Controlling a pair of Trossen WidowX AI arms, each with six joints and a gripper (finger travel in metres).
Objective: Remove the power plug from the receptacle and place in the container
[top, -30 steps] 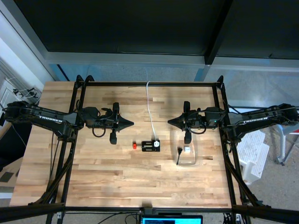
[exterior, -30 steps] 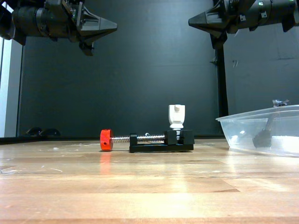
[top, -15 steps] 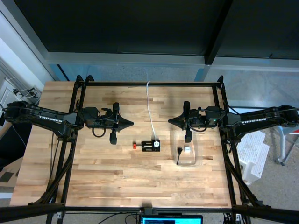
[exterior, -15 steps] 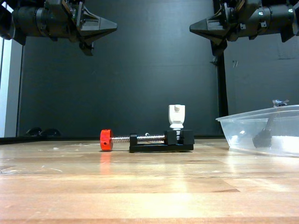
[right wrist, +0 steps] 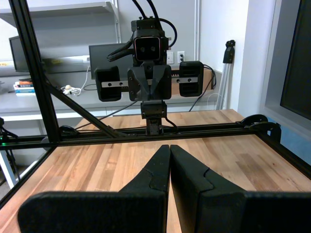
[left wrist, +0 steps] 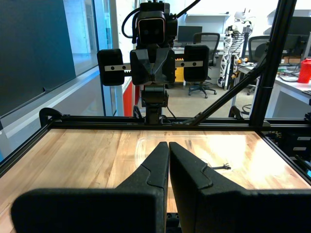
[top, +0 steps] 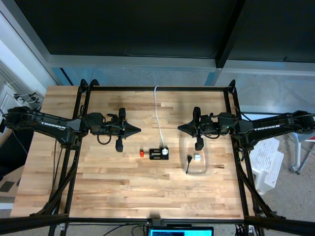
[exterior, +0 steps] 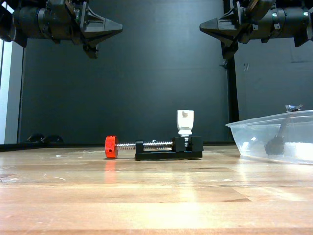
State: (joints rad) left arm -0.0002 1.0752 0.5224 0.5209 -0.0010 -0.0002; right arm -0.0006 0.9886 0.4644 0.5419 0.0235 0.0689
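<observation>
The plug point(top: 189, 164) lies lengthwise inside the tub point(top: 207, 164); right gripper point(top: 179, 129), closed, hovers near its far end, left gripper point(top: 139, 130) closed too, well away.

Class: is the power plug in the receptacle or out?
Out: power plug lies in the container, receptacle bare. Left gripper and right gripper hover shut, high up.

Black power plug point(top: 189, 165), apparently clear container point(exterior: 254, 138)
</observation>
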